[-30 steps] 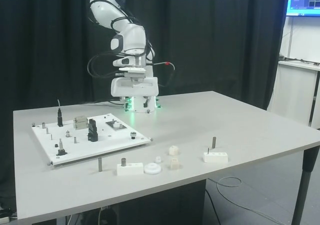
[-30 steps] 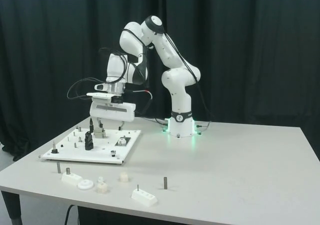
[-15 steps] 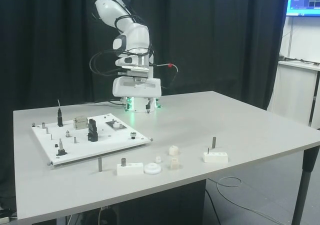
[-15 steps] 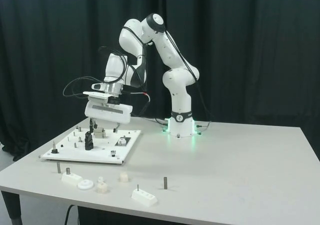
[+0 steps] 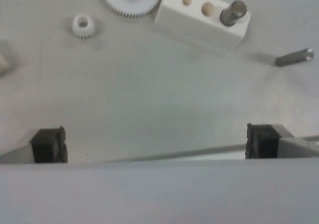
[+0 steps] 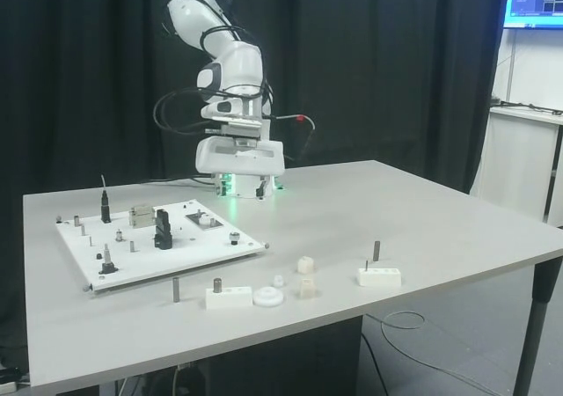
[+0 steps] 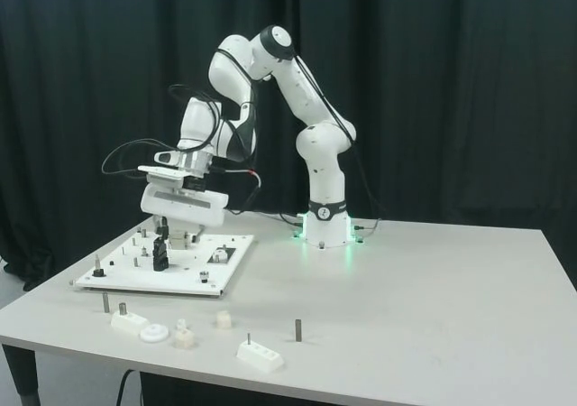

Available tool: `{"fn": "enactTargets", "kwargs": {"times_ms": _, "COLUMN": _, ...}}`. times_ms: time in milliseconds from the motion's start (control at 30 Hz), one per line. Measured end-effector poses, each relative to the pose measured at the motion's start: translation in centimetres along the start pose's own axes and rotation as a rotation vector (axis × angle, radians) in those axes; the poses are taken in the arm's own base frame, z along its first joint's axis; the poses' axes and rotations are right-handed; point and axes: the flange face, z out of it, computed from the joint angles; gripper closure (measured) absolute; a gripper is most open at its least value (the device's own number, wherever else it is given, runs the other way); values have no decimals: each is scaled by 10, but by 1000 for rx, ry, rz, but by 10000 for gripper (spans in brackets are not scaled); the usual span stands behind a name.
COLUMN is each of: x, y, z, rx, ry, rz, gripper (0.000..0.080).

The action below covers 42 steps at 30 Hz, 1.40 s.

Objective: Pick large gear.

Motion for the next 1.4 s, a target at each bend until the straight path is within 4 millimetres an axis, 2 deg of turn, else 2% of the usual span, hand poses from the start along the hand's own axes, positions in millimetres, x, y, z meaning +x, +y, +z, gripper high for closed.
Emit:
{"fn": "enactTargets", "kwargs": {"times_ms": 1000, "x": 48, "y": -38, "z": 32, "rx": 22, "ry": -5, "rz": 42, "gripper": 3}}
{"fn": "enactTargets", "kwargs": {"times_ms": 1400, "x": 64, "y": -53, "z": 54, "rx": 45, "ry": -20, "rz": 74, "gripper": 3}}
